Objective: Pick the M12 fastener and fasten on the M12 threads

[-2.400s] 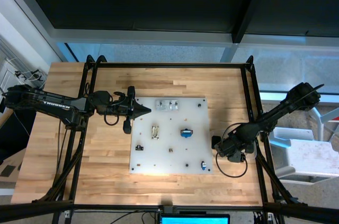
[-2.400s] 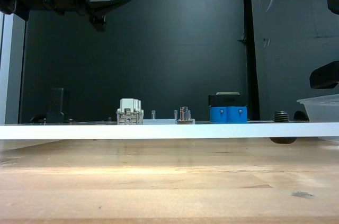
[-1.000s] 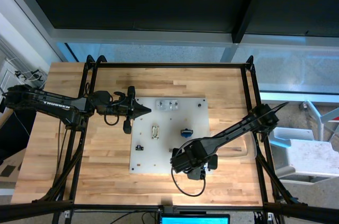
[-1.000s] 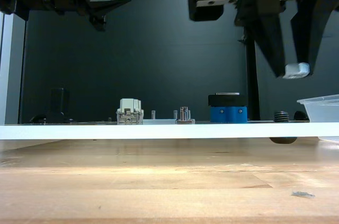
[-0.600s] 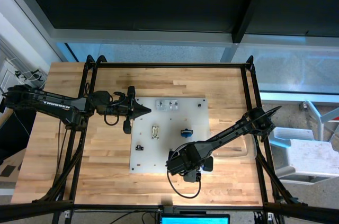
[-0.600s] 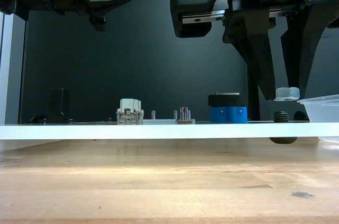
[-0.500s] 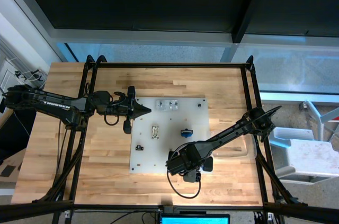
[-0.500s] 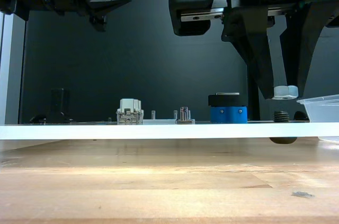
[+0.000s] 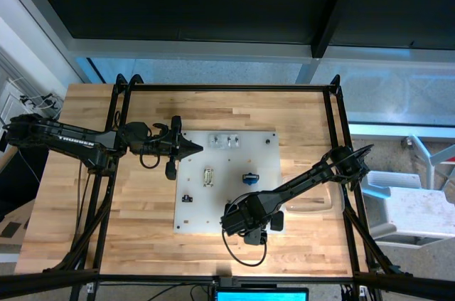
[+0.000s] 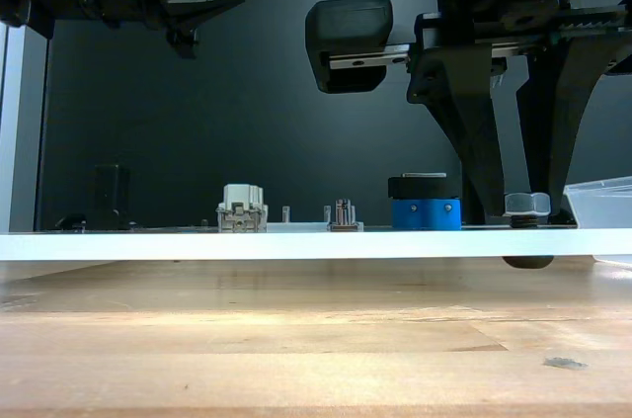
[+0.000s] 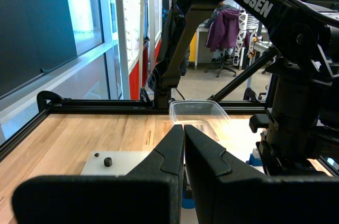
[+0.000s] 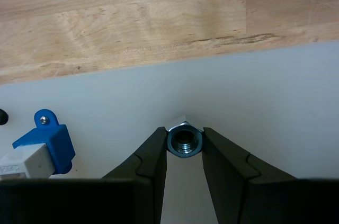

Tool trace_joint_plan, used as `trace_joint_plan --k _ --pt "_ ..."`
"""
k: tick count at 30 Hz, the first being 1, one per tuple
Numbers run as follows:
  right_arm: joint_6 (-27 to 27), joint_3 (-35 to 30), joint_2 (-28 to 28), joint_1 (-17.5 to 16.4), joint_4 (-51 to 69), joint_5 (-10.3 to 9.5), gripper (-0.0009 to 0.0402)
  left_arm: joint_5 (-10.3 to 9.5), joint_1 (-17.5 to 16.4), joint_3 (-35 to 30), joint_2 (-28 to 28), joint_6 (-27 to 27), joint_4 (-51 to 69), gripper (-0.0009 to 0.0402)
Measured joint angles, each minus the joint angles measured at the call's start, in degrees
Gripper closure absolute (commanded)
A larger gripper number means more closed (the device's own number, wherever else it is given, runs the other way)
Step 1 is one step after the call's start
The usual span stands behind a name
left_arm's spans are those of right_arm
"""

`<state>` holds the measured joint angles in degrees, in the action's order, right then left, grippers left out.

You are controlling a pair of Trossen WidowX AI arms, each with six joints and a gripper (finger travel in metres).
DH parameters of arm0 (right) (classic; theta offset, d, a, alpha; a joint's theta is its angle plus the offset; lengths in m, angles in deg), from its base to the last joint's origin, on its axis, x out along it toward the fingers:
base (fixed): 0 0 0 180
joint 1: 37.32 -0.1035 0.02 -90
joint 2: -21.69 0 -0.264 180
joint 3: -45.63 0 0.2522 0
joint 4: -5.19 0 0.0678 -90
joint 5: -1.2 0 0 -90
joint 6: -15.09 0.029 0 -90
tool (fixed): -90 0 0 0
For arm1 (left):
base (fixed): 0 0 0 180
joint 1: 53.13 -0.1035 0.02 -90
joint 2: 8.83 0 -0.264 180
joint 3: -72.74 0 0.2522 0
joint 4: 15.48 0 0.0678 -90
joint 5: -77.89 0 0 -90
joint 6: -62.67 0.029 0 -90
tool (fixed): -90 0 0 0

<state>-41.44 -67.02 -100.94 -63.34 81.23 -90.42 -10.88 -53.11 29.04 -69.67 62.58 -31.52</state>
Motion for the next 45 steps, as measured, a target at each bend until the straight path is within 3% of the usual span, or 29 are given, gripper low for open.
trace_joint_plan --k 13,23,27,33,45 --pt "1.0 0.0 0.0 0.0 0.0 0.02 0.0384 0.00 0.0 0.0 0.0 0.0 0.0 0.0393" --pt "12.8 0.1 0.0 0.0 0.0 0.02 0.0384 0.02 0.0 0.0 0.0 0.0 0.0 0.0393" --pt "21.9 0.1 0.0 0.0 0.0 0.02 0.0384 0.00 0.0 0.0 0.0 0.0 0.0 0.0393" --pt "40.2 0.1 0.0 0.0 0.1 0.02 0.0384 0.00 0.0 0.0 0.0 0.0 0.0 0.0393" --pt "90.2 0.1 0.0 0.0 0.1 -0.11 0.0384 0.00 0.0 0.0 0.0 0.0 0.0 0.0393"
